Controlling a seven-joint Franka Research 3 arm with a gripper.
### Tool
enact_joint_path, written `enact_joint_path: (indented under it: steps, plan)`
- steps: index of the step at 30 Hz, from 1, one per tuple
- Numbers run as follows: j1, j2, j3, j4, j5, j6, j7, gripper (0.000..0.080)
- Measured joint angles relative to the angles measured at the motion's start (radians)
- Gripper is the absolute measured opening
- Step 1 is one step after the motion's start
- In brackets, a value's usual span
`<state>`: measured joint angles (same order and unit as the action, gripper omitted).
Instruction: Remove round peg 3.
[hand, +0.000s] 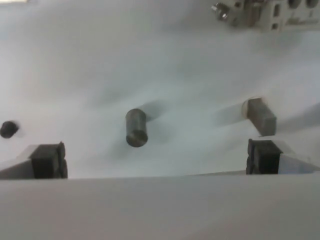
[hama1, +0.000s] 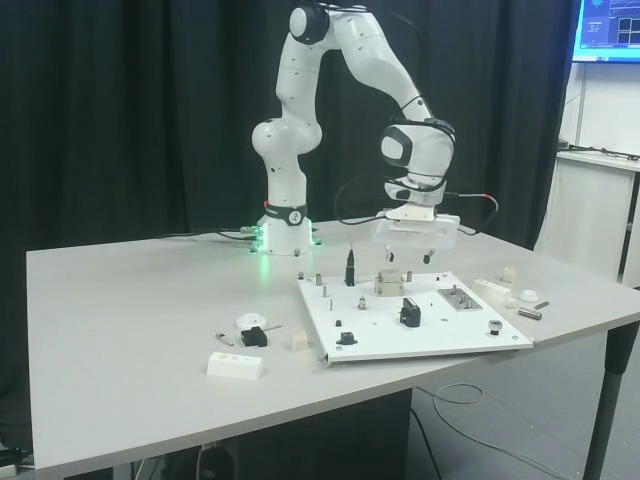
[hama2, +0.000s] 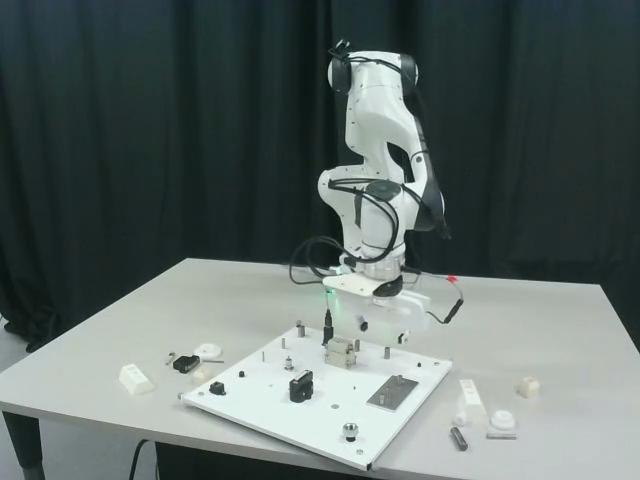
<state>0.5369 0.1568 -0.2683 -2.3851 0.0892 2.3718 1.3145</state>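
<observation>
In the wrist view a grey round peg (hand: 136, 128) stands upright in the white board (hand: 190, 80). It lies between and slightly ahead of my two black fingertip pads (hand: 47, 160). My gripper (hand: 155, 158) is open and holds nothing. A grey square peg (hand: 261, 116) stands to one side of the round peg, and a small black stub (hand: 8, 129) to the other. From the room cameras, my gripper (hama1: 409, 258) (hama2: 372, 346) hangs just above the far part of the board (hama1: 440, 335) (hama2: 250, 400), fingers pointing down.
On the board are an upright black connector (hama1: 350, 270), a grey metal block (hama1: 390, 283), a black block (hama1: 409, 312) and a metal plate (hama1: 458, 298). A white block (hama1: 236, 365) and small parts lie on the table to the left, and white pieces (hama1: 510, 290) to the right.
</observation>
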Motion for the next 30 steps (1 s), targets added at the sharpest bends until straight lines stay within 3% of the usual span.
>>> enact_joint_path:
  steps: [14, 30]
  plan:
    - [0.000, 0.000, 0.033, -0.049, 0.021, 0.074, 0.026, 0.0800]
    - [0.000, 0.019, 0.046, -0.085, 0.024, 0.151, 0.040, 0.0800]
